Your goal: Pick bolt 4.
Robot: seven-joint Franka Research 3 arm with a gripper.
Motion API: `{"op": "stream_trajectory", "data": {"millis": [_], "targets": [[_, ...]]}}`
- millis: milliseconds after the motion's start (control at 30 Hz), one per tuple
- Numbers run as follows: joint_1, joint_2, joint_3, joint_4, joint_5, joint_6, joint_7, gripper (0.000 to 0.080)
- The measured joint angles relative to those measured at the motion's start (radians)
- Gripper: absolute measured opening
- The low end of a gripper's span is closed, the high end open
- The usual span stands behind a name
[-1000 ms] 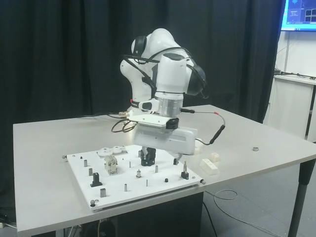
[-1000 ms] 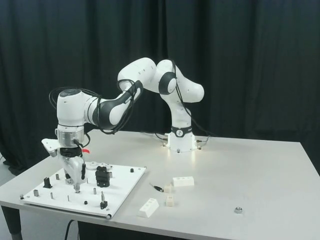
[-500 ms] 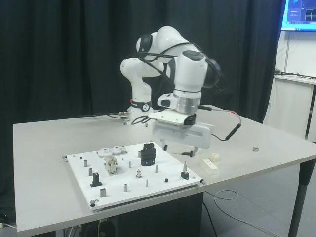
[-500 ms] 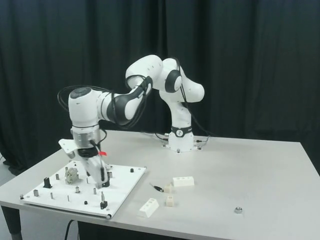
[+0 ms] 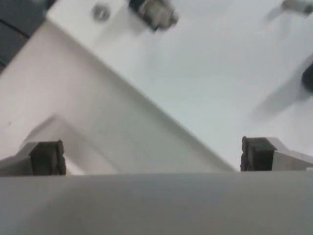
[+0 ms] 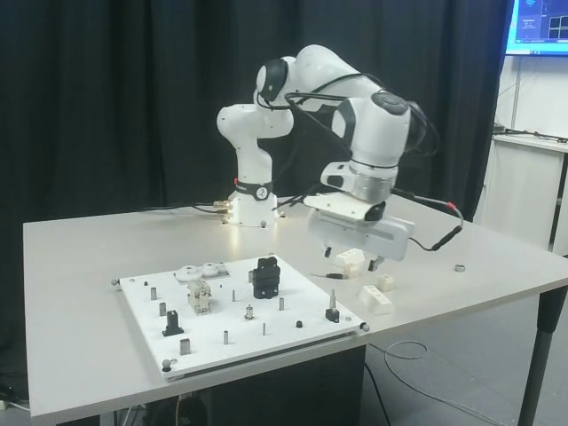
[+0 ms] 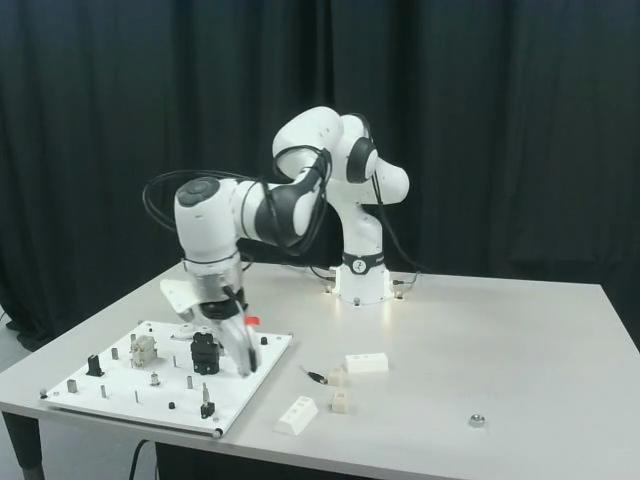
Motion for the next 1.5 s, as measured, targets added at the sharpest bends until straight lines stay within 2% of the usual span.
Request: {"op": "stream_trajectory", "data": {"millis": [300,833,1167,1500], "targets": [[0.065,-0.013,0.003,-0.024,0.0,-0.041,0.088,0.08],[0.176,-0.062,0.035,-0.125,-0.011,-0.045,0.234,0.08],[0.226,-0.087,0.075,-0.177,-0.035,-0.029,0.315,0.08],[0.26,-0.113,0.144,-0.249,-0.056,0.025,0.399,0.08]]}}
